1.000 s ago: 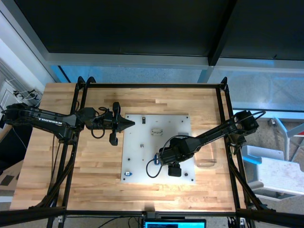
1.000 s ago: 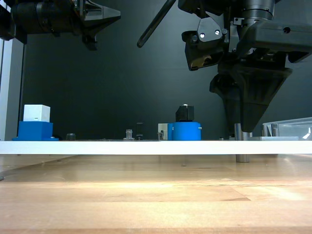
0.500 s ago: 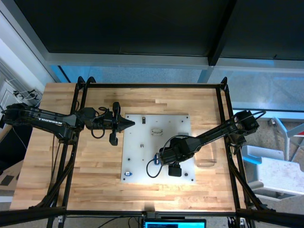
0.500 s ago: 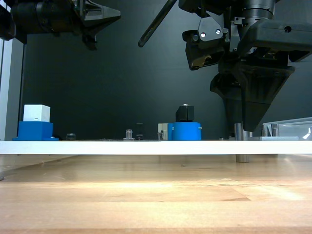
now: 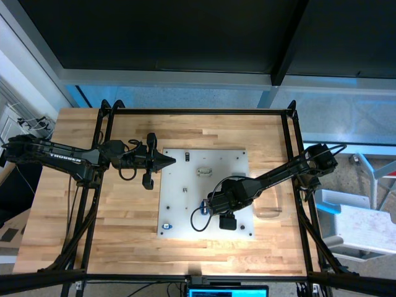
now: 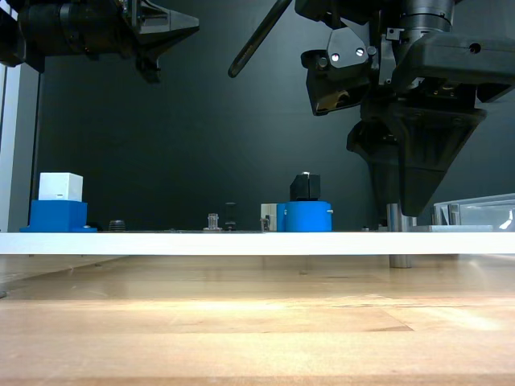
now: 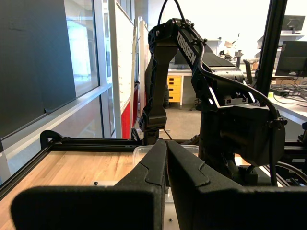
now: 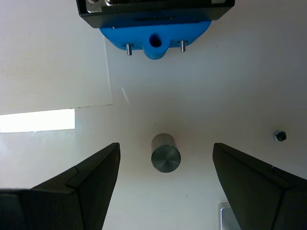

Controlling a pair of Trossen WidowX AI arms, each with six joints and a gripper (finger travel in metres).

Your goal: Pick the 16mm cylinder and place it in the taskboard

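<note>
The 16mm cylinder (image 8: 166, 158) is seated upright in the taskboard (image 5: 179, 213), directly beneath the right pincer (image 6: 405, 205), which is held open and clear of it; the closed left pincer (image 5: 170, 160) is parked beyond the taskboard's left edge

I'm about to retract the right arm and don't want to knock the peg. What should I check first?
1. ok: 16mm cylinder stands upright in a taskboard hole.
2. ok: right gripper open, fingers apart from the cylinder.
3. cannot tell: cylinder seated to full depth.
4. ok: left gripper shut, raised at the board's left edge.
5. ok: blue knob apart from the right gripper.
</note>
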